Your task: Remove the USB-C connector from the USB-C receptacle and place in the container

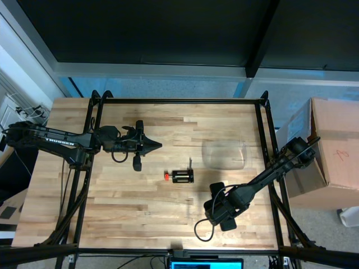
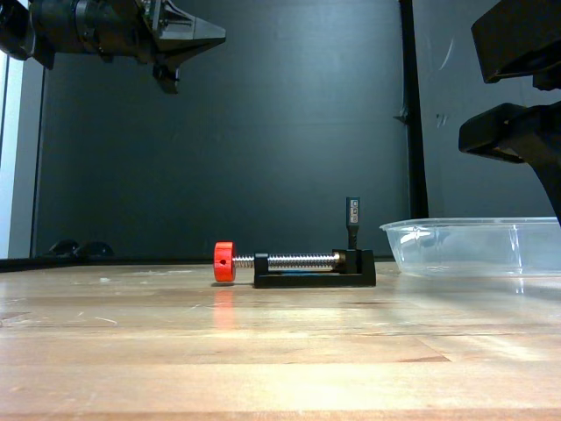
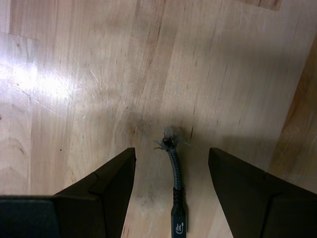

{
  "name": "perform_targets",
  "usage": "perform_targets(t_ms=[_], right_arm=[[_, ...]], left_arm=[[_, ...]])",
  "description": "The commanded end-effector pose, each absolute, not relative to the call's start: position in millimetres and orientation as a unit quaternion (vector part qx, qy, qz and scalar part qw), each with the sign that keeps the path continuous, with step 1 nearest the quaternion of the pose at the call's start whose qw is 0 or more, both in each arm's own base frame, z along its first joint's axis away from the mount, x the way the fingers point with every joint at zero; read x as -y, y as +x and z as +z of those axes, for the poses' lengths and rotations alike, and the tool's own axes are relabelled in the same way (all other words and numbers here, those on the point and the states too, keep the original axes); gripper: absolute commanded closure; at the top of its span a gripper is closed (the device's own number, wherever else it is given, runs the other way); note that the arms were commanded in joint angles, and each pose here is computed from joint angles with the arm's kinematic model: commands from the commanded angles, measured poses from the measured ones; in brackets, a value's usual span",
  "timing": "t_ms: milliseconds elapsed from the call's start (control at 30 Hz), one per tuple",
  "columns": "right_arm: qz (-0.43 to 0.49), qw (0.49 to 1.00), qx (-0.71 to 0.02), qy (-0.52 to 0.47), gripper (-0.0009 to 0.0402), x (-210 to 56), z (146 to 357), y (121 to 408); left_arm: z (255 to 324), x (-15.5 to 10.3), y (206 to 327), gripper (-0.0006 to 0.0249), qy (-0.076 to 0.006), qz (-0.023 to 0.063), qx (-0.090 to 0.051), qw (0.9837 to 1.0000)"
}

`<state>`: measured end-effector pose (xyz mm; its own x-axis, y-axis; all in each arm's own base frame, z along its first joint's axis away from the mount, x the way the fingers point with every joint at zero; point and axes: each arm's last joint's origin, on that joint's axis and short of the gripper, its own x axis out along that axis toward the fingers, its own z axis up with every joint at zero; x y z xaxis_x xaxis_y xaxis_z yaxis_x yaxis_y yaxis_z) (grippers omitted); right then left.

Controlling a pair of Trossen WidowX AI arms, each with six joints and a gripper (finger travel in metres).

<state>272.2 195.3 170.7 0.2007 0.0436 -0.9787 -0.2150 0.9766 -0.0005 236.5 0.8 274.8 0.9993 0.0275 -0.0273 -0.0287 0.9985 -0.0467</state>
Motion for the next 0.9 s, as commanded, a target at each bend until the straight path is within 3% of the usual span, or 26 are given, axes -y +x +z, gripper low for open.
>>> perform_targets(t_ms=[33, 700, 900], right_arm=[[0.088, 0.777, -0.62, -0.064, 0.0189, -194.6, 164.2, 271.1], [0.097, 0.785, -0.608, -0.069, 0.0242, -189.9, 147.4, 267.5], [0.097, 0.785, -0.608, -0.069, 0.0288, -189.7, 147.4, 267.8]], left_arm=[[274.9, -0.7, 236.5, 0.0243, -0.0234, 0.0139, -0.013, 0.9995], [275.0, -0.8, 236.5, 0.0243, -0.0234, 0.014, -0.013, 0.9995], [275.0, -0.7, 236.5, 0.0243, -0.0234, 0.0138, -0.013, 0.9995]])
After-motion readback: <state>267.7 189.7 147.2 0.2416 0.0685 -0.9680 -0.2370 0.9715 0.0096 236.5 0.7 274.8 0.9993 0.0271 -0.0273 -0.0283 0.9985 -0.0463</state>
